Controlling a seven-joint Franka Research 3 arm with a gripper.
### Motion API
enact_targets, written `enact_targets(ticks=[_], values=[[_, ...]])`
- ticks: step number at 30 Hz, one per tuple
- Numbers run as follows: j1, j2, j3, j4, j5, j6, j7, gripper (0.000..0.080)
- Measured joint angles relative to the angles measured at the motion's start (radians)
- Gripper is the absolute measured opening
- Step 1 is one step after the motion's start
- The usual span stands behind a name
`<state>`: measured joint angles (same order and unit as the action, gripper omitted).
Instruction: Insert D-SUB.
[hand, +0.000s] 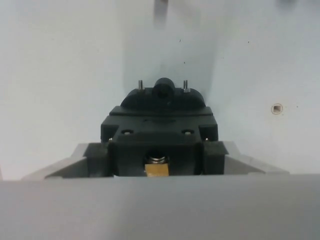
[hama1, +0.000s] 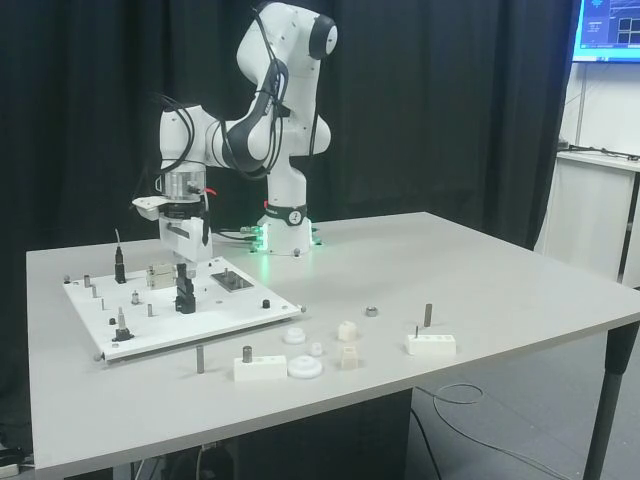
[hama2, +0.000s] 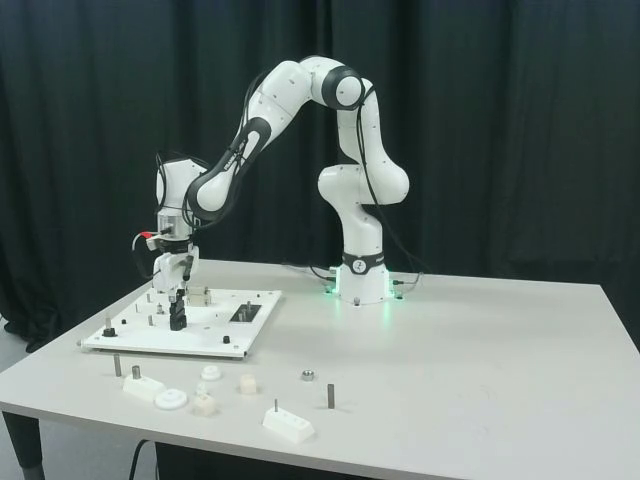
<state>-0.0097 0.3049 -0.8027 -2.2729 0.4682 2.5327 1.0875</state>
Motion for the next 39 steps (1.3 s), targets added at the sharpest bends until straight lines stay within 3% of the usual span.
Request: enact_targets(ticks=[23,24,33,34,39], values=[[0.0,0.0,0.005,0.001,0.004,0.001,-0.029,0.038],[0.0,0.0,0.006,0.002,0.004,0.002,-0.029,0.0568],[0.0,0.0,0.006,0.011,0.004,0.006,-0.029,0.0568],[0.0,0.0,0.006,0.012,0.004,0.006,-0.029,0.0786],[0.0,0.0,0.002,0.018,0.004,0.006,-0.027,0.0797]])
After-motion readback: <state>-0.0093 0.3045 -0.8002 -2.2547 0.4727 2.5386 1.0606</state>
